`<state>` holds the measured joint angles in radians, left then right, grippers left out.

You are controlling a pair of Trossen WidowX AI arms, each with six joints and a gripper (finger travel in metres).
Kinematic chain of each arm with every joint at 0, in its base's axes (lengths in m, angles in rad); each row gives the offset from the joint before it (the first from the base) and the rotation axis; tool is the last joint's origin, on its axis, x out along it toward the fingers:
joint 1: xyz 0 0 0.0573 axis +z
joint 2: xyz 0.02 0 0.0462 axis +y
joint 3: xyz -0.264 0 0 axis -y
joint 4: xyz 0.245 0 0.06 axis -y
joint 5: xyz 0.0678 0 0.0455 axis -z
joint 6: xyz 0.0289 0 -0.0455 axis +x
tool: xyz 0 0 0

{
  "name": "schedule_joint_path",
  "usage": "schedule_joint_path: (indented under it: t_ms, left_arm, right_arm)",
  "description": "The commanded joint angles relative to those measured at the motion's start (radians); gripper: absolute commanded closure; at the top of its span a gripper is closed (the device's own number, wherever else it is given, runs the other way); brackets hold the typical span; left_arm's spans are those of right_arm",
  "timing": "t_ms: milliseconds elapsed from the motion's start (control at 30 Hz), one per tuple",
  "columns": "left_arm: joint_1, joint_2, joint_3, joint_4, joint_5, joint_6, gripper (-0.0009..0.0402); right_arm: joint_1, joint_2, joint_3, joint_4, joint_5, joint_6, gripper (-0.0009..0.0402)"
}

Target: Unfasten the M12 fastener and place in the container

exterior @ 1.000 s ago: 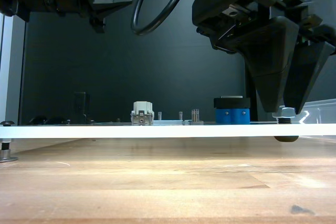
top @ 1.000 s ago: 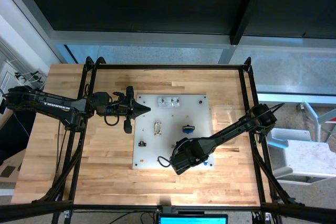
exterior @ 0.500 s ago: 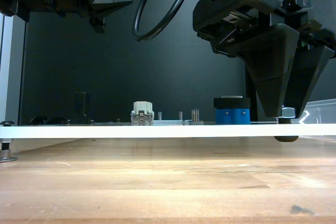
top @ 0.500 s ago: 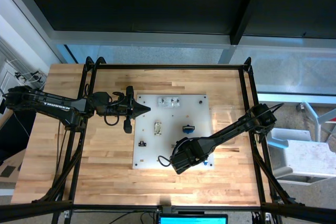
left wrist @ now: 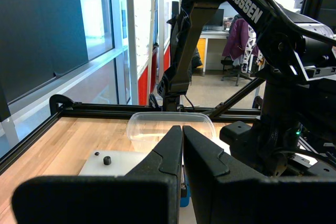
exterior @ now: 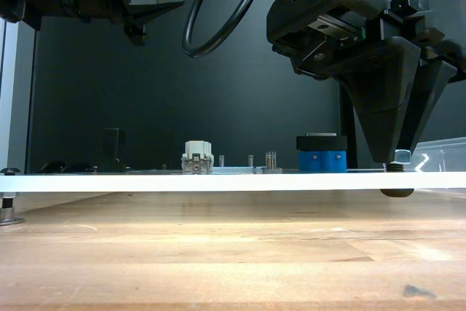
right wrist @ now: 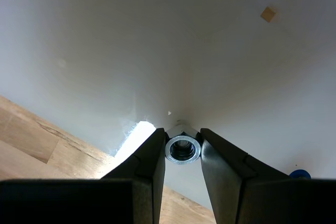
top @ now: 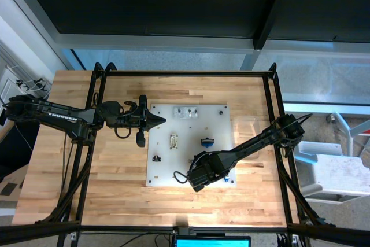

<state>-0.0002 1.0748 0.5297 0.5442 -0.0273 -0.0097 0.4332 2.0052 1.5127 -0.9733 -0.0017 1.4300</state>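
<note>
A: At the board's [top: 167, 172] near right edge, the right gripper [exterior: 399, 158] pinches the M12 nut [right wrist: 182, 149] on its stud [exterior: 397, 167], to twist it loose I guess
B: yep, container [top: 245, 125] waits just right; left gripper [top: 162, 121], fingers together, idles over the left edge

Stuff u can't make out
Low view: M12 fastener [exterior: 401, 155] mostly tucked btwn right gripper [exterior: 397, 159] tips, container [exterior: 445, 152] cut off at 3 o'clock edge. High view: that gripper covers it + stud [exterior: 395, 167], board's [top: 167, 172] 5 o'clock corner.
</note>
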Motion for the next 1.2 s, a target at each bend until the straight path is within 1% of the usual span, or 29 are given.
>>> schedule_joint_path:
  t_ms: [33,133,267,333,567,667,900,1000,1100,1200]
  left_arm:
    - [0.0,0.0,0.0,0.0,0.0,0.0,0.0393]
    - [0.0,0.0,0.0,0.0,0.0,0.0,0.0393]
    - [0.0,0.0,0.0,0.0,0.0,0.0,0.0393]
    - [0.0,0.0,0.0,0.0,0.0,0.0,0.0393]
    - [0.0,0.0,0.0,0.0,0.0,0.0,0.0393]
    - [0.0,0.0,0.0,0.0,0.0,0.0,0.0393]
    - [0.0,0.0,0.0,0.0,0.0,0.0,0.0393]
    - [0.0,0.0,0.0,0.0,0.0,0.0,0.0393]
    - [0.0,0.0,0.0,0.0,0.0,0.0,0.0393]
    - [0.0,0.0,0.0,0.0,0.0,0.0,0.0393]
  right_arm:
    - [0.0,0.0,0.0,0.001,0.0,-0.007,0.036]
    - [-0.001,0.0,0.0,0.002,0.0,-0.02,0.0377]
    - [-0.001,0.0,0.0,0.004,-0.002,-0.106,0.039]
    - [-0.002,0.0,0.0,0.004,-0.002,-0.195,0.0394]
    - [-0.001,-0.001,0.0,0.008,-0.003,-0.604,0.0393]
    - [-0.002,-0.001,0.001,0.009,-0.004,-0.729,0.0393]
    - [-0.001,-0.001,0.001,0.015,-0.004,-0.898,0.0393]
    - [-0.002,-0.003,0.001,0.014,-0.006,-0.948,0.0393]
    - [-0.002,-0.006,0.001,0.014,-0.027,-0.99,0.0393]
    - [-0.002,-0.009,0.007,0.003,-0.027,-1.028,0.0393]
